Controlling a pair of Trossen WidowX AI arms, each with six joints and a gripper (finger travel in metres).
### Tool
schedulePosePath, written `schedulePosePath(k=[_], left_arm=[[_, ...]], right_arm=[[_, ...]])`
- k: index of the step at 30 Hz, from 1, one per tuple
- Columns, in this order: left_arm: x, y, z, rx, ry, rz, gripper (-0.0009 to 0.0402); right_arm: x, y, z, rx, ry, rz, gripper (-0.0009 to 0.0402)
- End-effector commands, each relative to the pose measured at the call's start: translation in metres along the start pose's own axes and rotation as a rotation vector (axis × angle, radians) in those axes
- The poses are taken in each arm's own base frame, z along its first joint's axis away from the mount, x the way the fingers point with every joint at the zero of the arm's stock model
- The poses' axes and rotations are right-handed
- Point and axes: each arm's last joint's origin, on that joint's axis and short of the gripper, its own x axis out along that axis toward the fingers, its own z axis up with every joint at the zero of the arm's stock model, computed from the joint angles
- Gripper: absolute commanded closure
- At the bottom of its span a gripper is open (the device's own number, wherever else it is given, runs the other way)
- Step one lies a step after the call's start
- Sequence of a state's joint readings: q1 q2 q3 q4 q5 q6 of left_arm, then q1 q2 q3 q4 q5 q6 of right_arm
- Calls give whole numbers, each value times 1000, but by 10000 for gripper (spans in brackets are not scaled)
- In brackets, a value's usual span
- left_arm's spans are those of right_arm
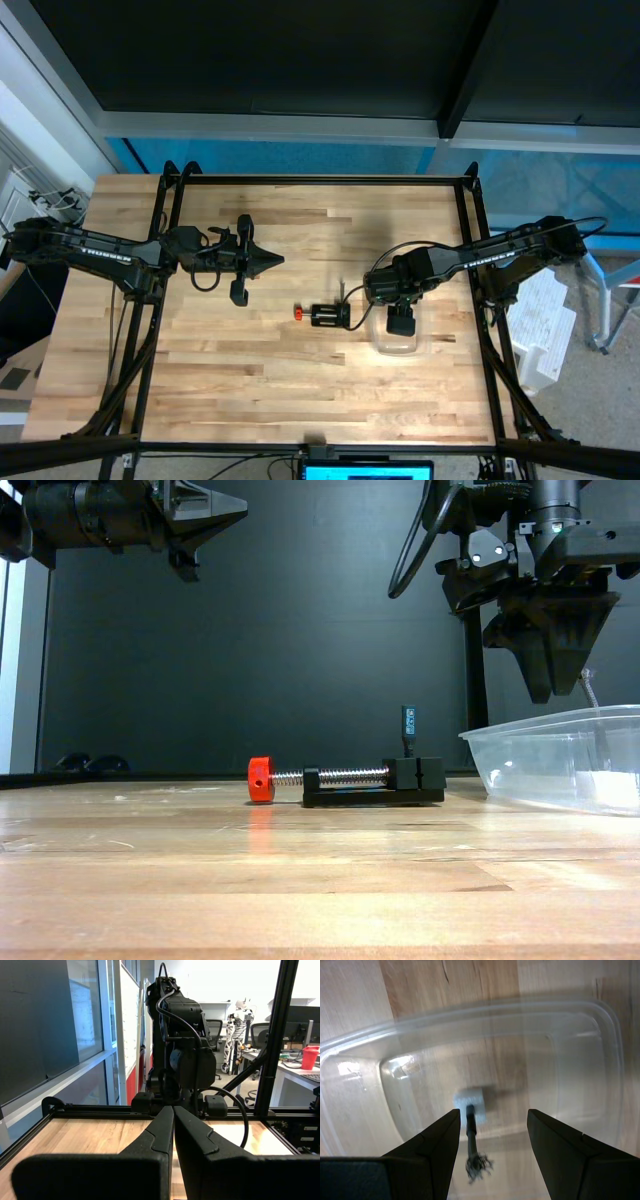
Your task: Pick the usb-c connector and install on the hub
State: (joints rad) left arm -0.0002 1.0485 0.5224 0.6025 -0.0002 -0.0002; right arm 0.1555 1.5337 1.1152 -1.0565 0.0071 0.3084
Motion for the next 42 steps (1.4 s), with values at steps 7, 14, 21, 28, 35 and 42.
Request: schedulePosePath(k=[7, 14, 21, 28, 35, 42], left_arm=[[0, 0, 0, 0, 0, 0, 393], [0, 0, 0, 0, 0, 0, 393], [0, 0, 0, 0, 0, 0, 393], [0, 0, 0, 0, 0, 0, 393], [0, 0, 0, 0, 0, 0, 393], [0, 0, 0, 0, 0, 0, 393]], right_arm=[[8, 4, 6, -4, -8, 3, 208], [15, 6, 10, -8, -1, 1, 208], [24, 9, 14, -12, 3, 0, 208], [30, 11, 18, -16, -7, 5, 208], [38, 13, 21, -21, 4, 1, 208], [41, 15, 23, -24, 2, 3, 208]])
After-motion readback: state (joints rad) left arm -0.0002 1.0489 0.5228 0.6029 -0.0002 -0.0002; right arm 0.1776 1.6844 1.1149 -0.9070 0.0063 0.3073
